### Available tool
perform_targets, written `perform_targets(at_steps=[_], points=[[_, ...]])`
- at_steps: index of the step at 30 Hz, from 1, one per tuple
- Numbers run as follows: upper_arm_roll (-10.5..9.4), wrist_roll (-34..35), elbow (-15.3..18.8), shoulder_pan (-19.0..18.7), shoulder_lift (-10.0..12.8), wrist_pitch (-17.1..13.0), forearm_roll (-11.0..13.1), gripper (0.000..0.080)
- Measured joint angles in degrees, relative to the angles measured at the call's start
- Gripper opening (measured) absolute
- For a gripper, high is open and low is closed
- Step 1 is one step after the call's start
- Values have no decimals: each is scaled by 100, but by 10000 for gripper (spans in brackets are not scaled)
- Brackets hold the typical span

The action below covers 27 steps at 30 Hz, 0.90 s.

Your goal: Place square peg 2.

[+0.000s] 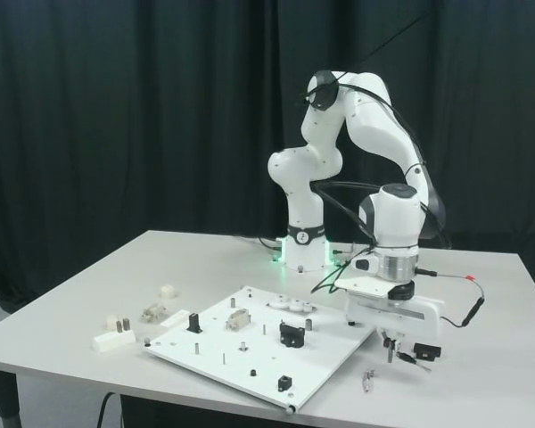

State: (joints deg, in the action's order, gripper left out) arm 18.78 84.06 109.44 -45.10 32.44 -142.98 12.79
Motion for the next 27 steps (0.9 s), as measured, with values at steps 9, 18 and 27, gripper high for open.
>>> perform_targets(at_steps=[9, 18, 27], points=[[-54, 156, -1, -63, 92, -167, 0, 71], [-58, 169, -22, -89, 91, -174, 0, 71], [-45, 173, -54, -90, 15, -103, 0, 566]])
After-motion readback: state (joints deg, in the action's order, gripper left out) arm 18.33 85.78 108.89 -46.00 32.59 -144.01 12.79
